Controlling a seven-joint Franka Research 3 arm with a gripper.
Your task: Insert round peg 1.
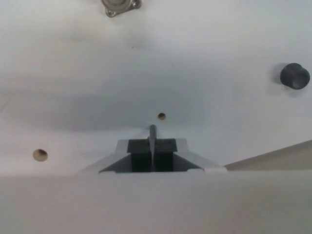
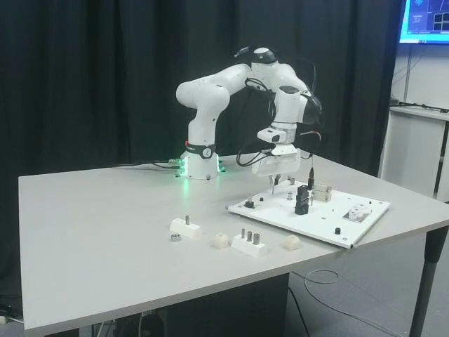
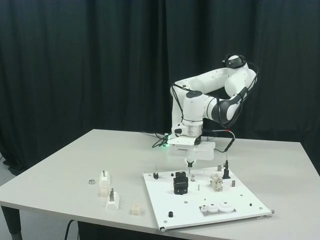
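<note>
The hand is clamped on the thin peg, holding it upright over the white board. The peg's tip hangs just short of the small hole in the board and looks not yet inserted, so lining up and pushing down are probably still to come. Farther along the board sits a black knob. The board lies on the grey counter, with small white blocks near it. Black curtains hang behind.
</note>
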